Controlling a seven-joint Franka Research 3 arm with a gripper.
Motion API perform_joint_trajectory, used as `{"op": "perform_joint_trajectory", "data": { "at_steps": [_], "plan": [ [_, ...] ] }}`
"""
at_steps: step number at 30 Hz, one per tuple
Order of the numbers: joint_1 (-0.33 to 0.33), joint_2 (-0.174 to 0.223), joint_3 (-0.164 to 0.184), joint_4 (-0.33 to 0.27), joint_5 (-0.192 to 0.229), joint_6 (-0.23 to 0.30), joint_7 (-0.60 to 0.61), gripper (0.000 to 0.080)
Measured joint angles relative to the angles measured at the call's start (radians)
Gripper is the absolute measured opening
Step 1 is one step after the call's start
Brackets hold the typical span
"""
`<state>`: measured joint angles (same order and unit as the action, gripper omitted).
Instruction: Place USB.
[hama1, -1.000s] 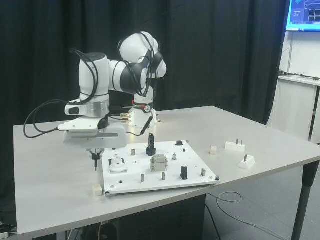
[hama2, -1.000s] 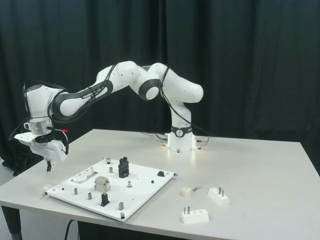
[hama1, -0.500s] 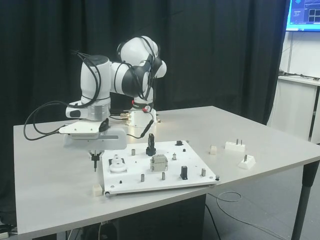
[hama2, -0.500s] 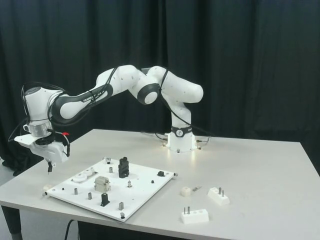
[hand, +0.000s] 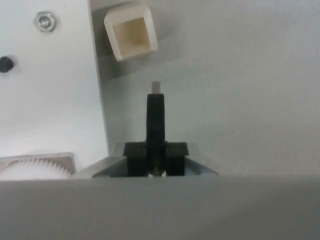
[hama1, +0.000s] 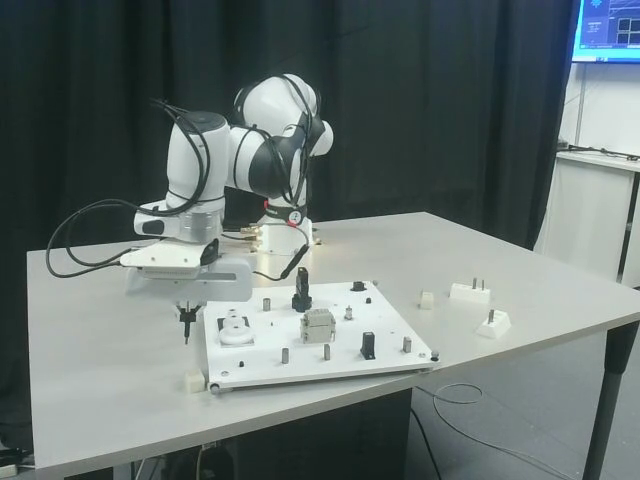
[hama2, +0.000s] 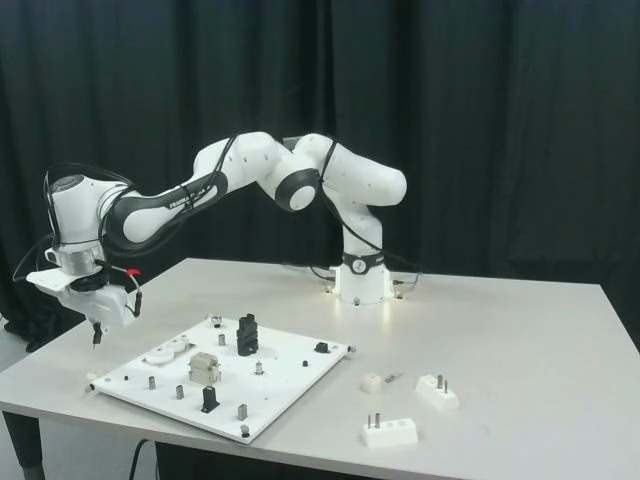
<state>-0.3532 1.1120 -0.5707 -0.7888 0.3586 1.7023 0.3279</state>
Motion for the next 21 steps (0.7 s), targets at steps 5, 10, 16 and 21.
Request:
{"op": "perform_joint_trajectory", "data": {
  "at_steps": [5, 10, 16, 21],
  "plan": [
    [0.000, 0.001, 0.001, 0.002, 0.000, 0.012, 0.000, 0.0070],
    [0.000, 0.003, 0.006, 0.002, 0.000, 0.036, 0.000, 0.0070],
    [0.000, 0.009, 0.016, 0.002, 0.000, 0.067, 0.000, 0.0070],
    [0.000, 0.014, 0.023, 0.002, 0.000, 0.082, 0.000, 0.0070]
  ]
}}
